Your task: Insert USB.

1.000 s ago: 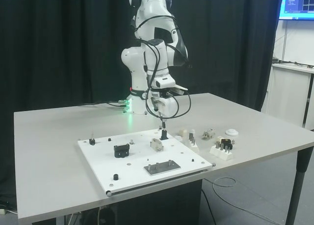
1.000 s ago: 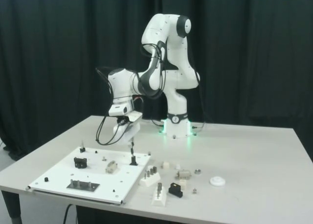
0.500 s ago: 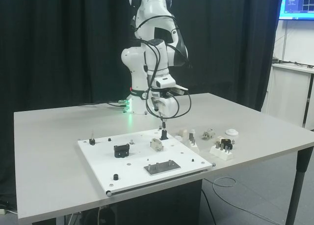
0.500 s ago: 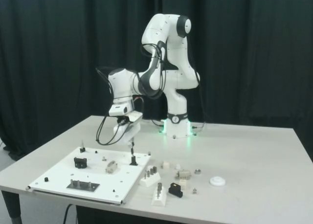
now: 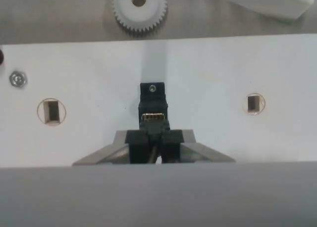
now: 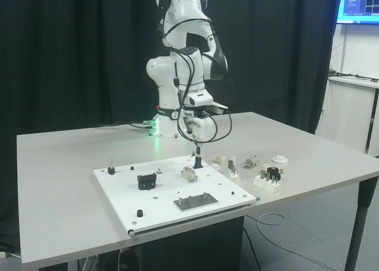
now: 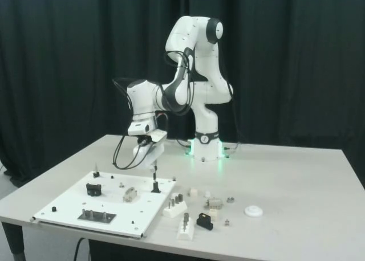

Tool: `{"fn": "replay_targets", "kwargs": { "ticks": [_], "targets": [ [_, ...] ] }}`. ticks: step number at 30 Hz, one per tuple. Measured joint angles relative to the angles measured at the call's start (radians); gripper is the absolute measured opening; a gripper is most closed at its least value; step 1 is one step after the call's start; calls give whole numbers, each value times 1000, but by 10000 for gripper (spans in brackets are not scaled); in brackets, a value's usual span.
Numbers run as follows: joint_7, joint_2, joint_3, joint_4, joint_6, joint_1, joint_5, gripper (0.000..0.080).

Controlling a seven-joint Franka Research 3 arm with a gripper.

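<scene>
The gripper [image 5: 154,140] is pinching the USB plug [image 5: 153,117] between its black fingers [image 5: 137,146], keeping the metal tip pointing straight down. Directly beneath it, the black socket [image 5: 152,88] is standing upright on the white board [image 5: 208,133], so the arm is hovering just above, apparently aligning plug with opening before descending.

No legible text, label, brand, number or sign appears in any view. The screen [image 6: 359,5] at the upper corner of the first room view shows markings, but they are too small to read.
</scene>
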Motion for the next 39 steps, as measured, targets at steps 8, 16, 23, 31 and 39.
{"fn": "replay_targets", "kwargs": {
  "ticks": [8, 16, 23, 31, 39],
  "targets": [
    [0, 0, -1, -1, 2, 0, 0, 47],
    [0, -5, -1, -9, 17, 0, 0, 47],
    [0, -13, -1, -22, 33, 0, 2, 47],
    [0, -17, 1, -29, 46, 0, 3, 47],
    [0, -24, 3, -40, 63, 1, 3, 47]
  ]
}}
